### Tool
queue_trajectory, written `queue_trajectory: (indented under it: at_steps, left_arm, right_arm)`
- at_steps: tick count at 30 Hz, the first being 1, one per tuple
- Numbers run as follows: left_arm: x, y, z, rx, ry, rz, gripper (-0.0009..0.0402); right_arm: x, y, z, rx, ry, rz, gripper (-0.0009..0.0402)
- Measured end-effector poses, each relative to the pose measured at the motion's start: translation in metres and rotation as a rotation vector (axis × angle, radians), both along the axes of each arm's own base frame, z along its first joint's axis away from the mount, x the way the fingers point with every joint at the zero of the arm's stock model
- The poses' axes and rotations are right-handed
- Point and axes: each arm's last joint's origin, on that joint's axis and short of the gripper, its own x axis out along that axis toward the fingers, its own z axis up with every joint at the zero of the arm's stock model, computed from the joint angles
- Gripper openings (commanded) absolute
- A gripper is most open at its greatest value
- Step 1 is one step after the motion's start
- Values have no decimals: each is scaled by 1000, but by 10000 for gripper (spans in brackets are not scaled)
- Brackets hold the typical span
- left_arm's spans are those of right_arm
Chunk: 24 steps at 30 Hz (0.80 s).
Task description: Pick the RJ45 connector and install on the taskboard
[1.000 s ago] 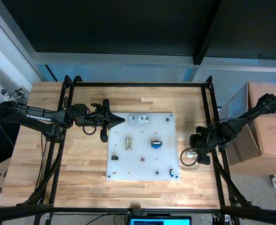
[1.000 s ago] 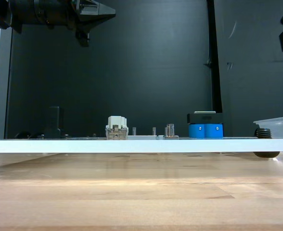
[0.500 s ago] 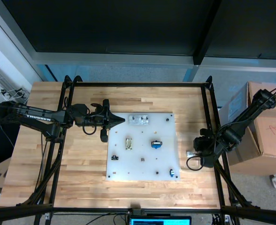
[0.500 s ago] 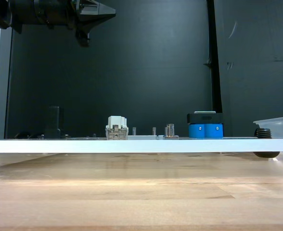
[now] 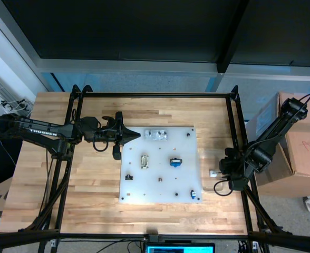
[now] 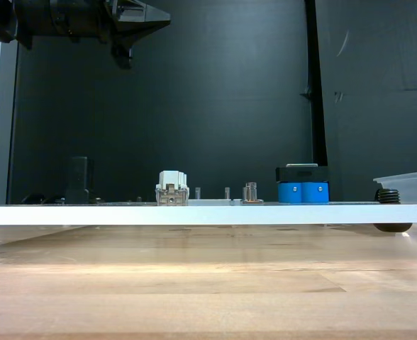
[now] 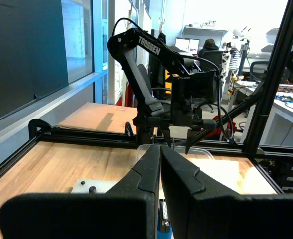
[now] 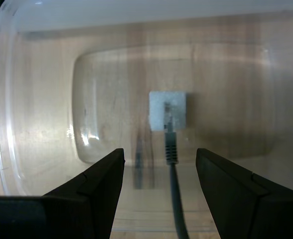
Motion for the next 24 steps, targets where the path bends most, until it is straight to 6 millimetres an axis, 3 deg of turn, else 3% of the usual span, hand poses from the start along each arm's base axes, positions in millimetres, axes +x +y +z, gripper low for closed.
queue_trajectory:
  at_steps: [13,24]
  left_arm:
    - [0,0,0,0,-1,0,1]
    - [0,0,0,0,0,0,1]
  right_arm:
    - [-2,-1,-17,1,11,6,198]
    - [-2,-1,-24,15,0,4,139]
